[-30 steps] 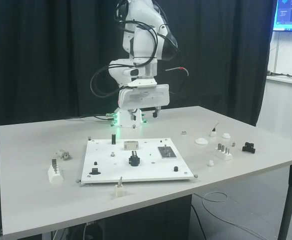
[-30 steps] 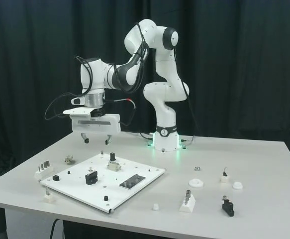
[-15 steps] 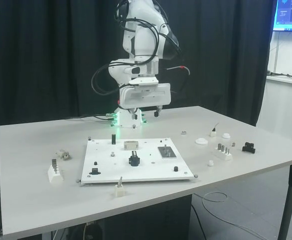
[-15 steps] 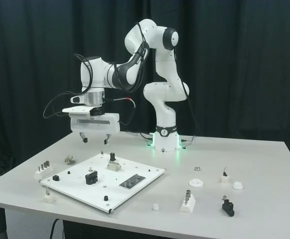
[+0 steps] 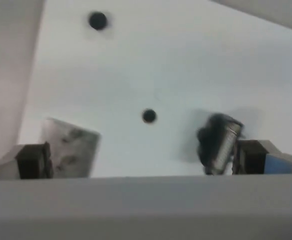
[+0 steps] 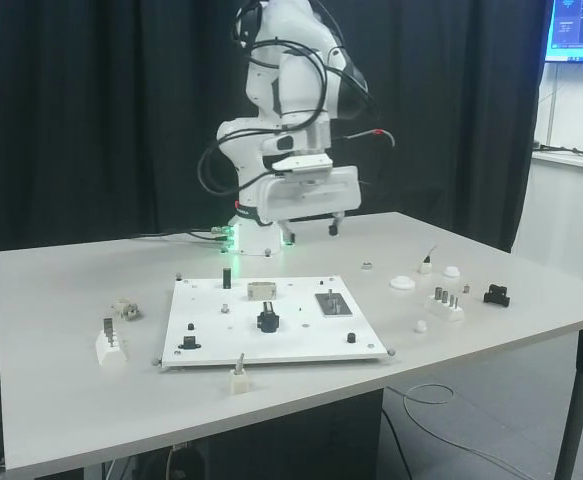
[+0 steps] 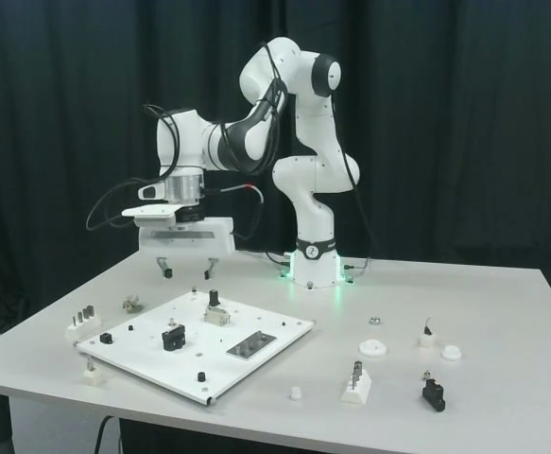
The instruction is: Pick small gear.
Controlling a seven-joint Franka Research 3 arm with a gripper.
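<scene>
**Gripper high over the white board**

Fingers (image 7: 164, 271) spread wide, holding nothing, touching nothing. Gripper (image 7: 187, 272) pointed down above the far edge of the white board (image 6: 271, 345), arm (image 7: 247, 132) folded out from its base. Small gear (image 7: 295, 392) near the table's (image 7: 502, 378) front edge, just beside the board, well apart from the gripper.

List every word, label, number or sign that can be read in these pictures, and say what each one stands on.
None can be read.
Screen at the edge of the first room view: it shows lines of text, too small to read.
White board, small parts and arm: no lettering shows in any view.
</scene>
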